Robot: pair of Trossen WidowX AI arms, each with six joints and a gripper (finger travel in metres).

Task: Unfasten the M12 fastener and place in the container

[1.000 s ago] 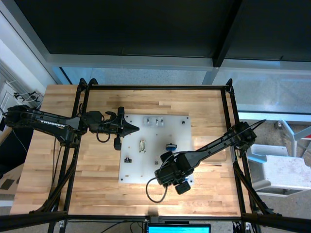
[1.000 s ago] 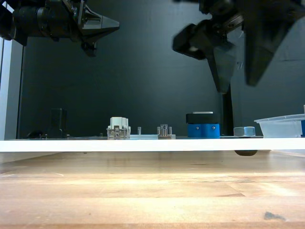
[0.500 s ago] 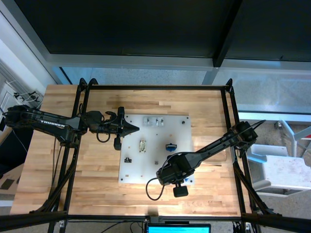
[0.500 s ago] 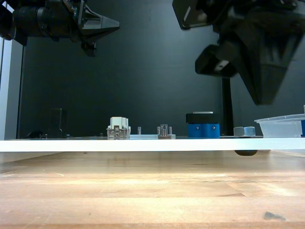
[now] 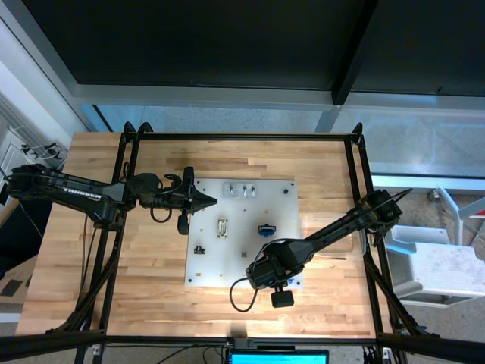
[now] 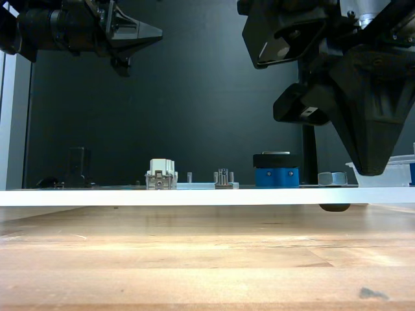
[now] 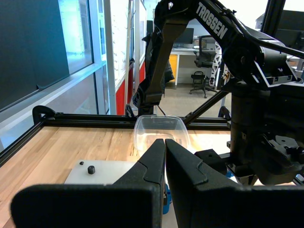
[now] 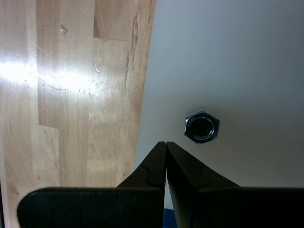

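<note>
Left tool (image 5: 213, 202): hung high over the far left edge of the white board (image 5: 227, 262), well clear of it; its 2 fingers (image 7: 154, 156) were pressed together with nothing between them.
Counter (image 5: 151, 292): pale wood, carrying the board in its middle.
Grey connector (image 6: 161, 175): stood on the board, left of centre in the low view.
Blue connector (image 6: 277, 170): blue body with a black top, on the board right of the grey one.
M12 nut (image 8: 202, 127): a silver hex nut with a dark bore, sitting low on the white board near the board's edge by the wood. In the low view it (image 6: 332, 178) sat at board level between the blue connector and the right tool. It was outside the tray; whether it sat on its stud could not be told.
Right tool (image 6: 373, 172): pointed straight down over the board's near right part, its tip just above the board. Its fingers (image 8: 156, 164) were closed on nothing, with the nut just beside the tip, not touching.
Container (image 7: 161, 124): a clear tray with rounded corners, on the counter beyond the board's right edge.
</note>
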